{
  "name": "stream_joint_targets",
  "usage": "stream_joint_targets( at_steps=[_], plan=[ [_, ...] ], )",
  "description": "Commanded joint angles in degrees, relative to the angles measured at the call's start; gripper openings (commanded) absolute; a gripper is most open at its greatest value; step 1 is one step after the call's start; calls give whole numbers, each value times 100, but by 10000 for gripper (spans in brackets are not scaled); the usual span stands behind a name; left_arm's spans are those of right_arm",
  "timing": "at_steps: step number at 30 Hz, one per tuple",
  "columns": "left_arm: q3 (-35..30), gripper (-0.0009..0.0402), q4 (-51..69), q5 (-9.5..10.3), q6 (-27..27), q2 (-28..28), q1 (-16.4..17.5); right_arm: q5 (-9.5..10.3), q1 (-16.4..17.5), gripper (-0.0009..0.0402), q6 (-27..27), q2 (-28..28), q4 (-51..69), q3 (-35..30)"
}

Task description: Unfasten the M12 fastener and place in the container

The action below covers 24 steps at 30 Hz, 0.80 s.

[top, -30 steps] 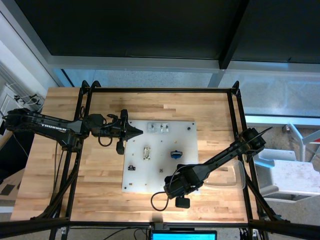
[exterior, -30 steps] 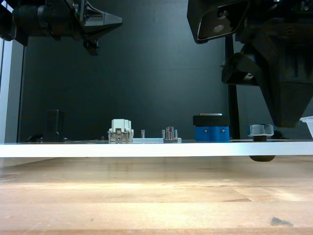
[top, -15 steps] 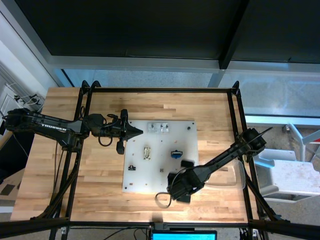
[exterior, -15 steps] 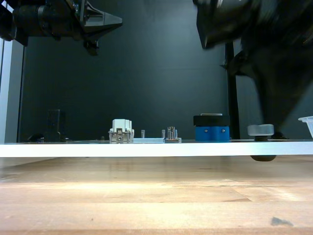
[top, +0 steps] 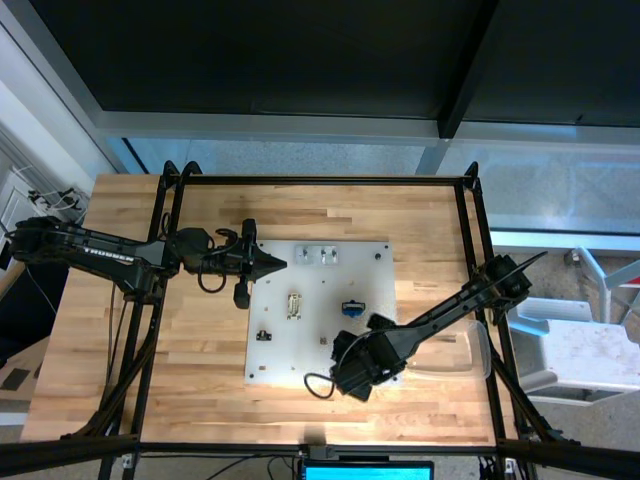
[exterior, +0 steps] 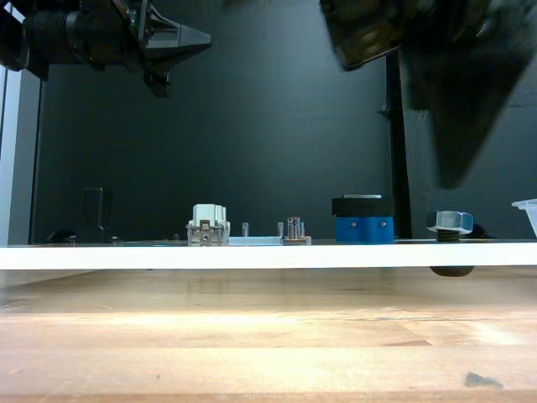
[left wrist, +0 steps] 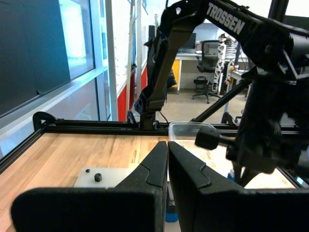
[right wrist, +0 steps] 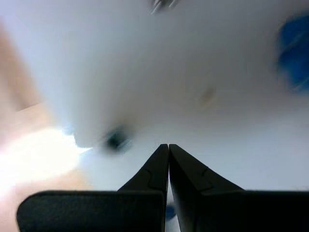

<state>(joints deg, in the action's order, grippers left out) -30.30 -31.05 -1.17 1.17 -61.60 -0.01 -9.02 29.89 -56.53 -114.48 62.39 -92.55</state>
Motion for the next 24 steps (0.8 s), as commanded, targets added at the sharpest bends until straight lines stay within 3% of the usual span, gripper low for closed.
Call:
stream_joint_targets(
  at_steps=[1,8,17,24],
  plan=[
    [-2,0,-24,-4,0,2,4,173,-4,20,-728,4,17,-177],
    [-2,0,-15,-4,0,0,2,367,-4,111,-1475,4,-24,-249],
    [-2,0,-15,-7,0,0,2,409,-11,236,-590,-39,-76,-247],
    [-2,0,-15,-7,0,0,0,431,-28,273,-101,-98,-120,-236]
  ],
)
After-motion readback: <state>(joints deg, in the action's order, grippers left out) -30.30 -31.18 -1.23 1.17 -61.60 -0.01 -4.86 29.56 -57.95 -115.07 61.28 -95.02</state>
